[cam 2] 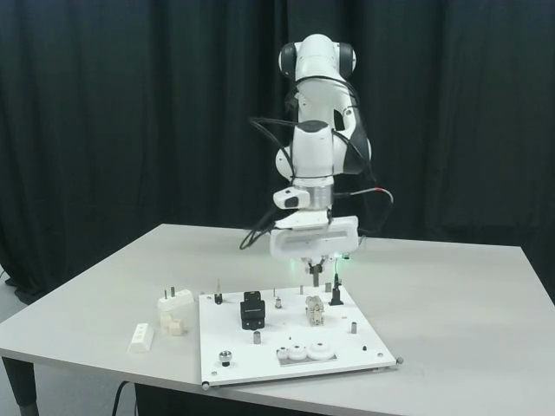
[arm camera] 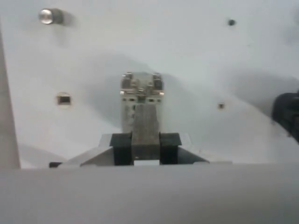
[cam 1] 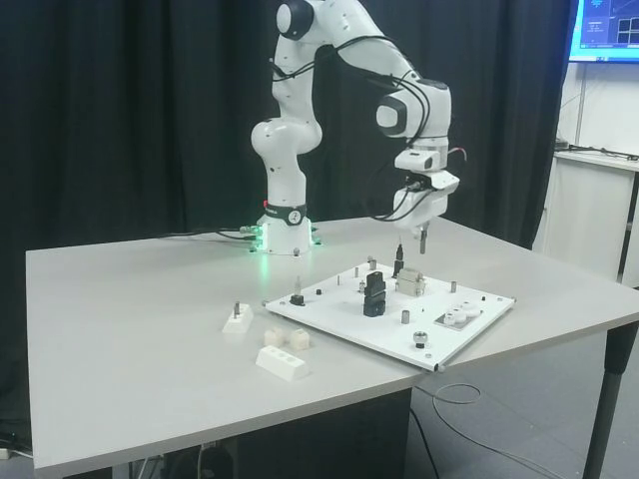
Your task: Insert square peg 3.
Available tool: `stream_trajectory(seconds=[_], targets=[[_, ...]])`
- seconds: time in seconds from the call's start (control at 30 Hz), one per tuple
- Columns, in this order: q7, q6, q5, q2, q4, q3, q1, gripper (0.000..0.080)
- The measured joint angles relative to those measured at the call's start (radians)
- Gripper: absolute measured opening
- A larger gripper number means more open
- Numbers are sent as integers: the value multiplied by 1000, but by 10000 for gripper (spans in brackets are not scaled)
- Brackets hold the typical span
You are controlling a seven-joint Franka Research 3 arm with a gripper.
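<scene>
Black curtains close off the room behind my grey table (cam 1: 130, 329), and a white task board (cam 1: 339, 324) lies flat on it in front of my base. My gripper (arm camera: 145, 144) is closed on the square peg (arm camera: 145, 126), whose long axis hangs vertical. It is held above the board, not touching it. Straight below the peg's tip, as I judge it, sits a small metal fixture (arm camera: 141, 87), so the coming move is a plain descent along the peg's axis. The wrist view shows peg and fixture lined up, yet tells nothing of the height between them. The first room view shows that gap beneath my gripper (cam 1: 423, 239) but not the alignment.
</scene>
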Motion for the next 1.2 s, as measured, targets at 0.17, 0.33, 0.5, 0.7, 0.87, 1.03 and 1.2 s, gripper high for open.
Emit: stream_trajectory(seconds=[0.17, 0.33, 0.5, 0.7, 0.87, 1.03, 1.2], targets=[[23, -4, -2, 17, 0, 13, 15, 114], [51, -22, -2, 32, 0, 22, 29, 114], [73, -43, -2, 45, -1, 28, 39, 114], [106, -60, -1, 57, -2, 48, 40, 114], [121, -60, 4, 65, -4, 62, 40, 114], [128, -58, 9, 70, -4, 72, 40, 114], [136, -56, 9, 71, -5, 77, 40, 114]])
